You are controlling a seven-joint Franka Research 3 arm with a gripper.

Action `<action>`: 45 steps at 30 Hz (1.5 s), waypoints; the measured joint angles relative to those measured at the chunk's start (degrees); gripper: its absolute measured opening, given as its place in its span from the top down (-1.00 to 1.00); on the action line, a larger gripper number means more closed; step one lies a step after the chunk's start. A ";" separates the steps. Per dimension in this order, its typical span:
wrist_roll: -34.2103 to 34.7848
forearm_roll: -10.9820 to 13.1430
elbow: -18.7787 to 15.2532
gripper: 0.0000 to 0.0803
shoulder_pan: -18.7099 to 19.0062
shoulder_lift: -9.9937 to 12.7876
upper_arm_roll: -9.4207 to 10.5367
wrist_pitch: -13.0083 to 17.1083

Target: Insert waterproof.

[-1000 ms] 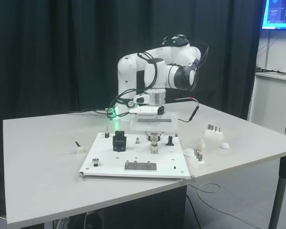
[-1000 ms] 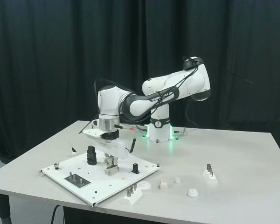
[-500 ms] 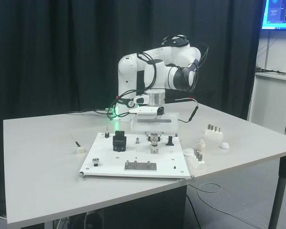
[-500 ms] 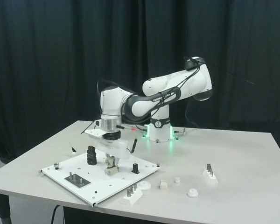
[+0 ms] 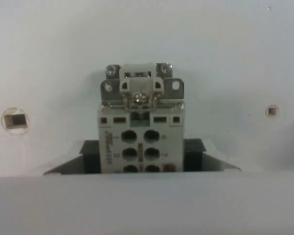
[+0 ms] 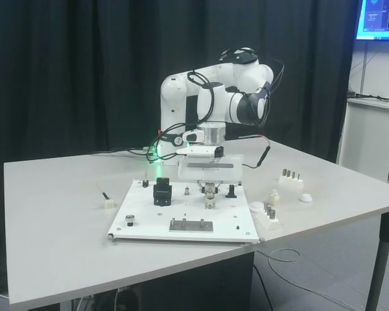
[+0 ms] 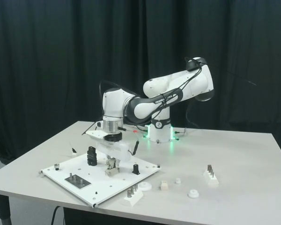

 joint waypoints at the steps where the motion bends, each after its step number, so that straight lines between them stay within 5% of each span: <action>1: 0.00 0.02 0.00 0.21 0.01 0.00 0.00 0.05; 19: 0.52 1.50 -0.05 0.21 -0.29 0.00 0.54 2.00; 45: 0.64 1.93 0.02 0.21 -0.61 0.00 0.32 0.88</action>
